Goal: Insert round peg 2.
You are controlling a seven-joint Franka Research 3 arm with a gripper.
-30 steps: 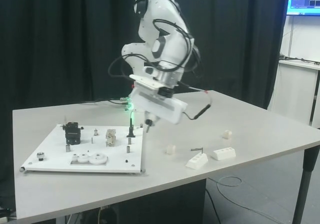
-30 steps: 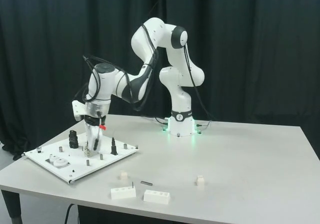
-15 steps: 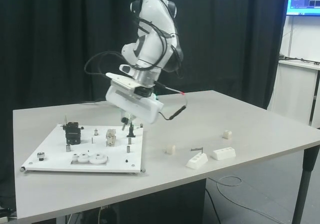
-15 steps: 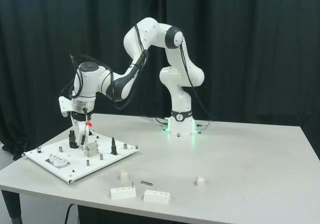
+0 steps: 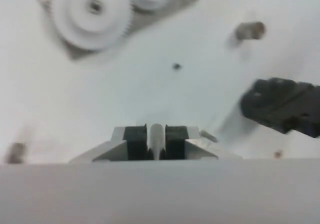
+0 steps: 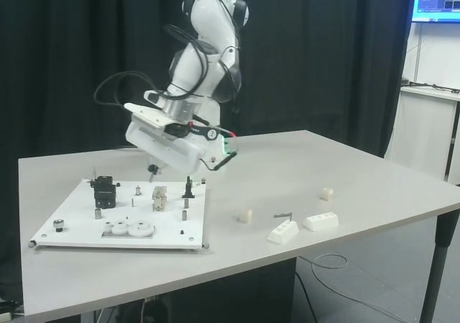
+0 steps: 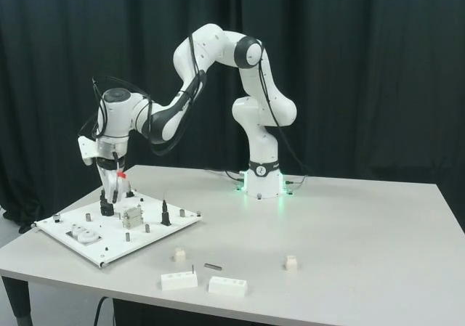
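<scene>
My gripper (image 5: 156, 143) is shut on a small grey round peg (image 5: 156, 133), held upright between its black pads (image 5: 135, 143). It hovers above the white assembly board (image 6: 79, 193), near the board's back side. In the first room view the gripper (image 6: 152, 169) hangs between the black block (image 6: 104, 191) and the grey connector (image 6: 159, 197). The second room view shows the gripper (image 7: 112, 193) just above the black block (image 7: 107, 208). Below the fingers in the wrist view I see bare board, a small dark hole (image 5: 176, 66), white gears (image 5: 90, 9) and the black block (image 5: 282, 109).
On the board stand short grey pegs (image 6: 185, 203), a black upright post (image 6: 187, 188) and white gears (image 6: 129, 229). Off the board lie two white holders (image 6: 283, 231) (image 6: 320, 221), a thin black pin (image 6: 282, 215) and two small white cubes (image 6: 246, 215) (image 6: 327, 193).
The arm has swung from the board's right edge across the board toward the black block, carrying the peg. The fingers stayed shut.
</scene>
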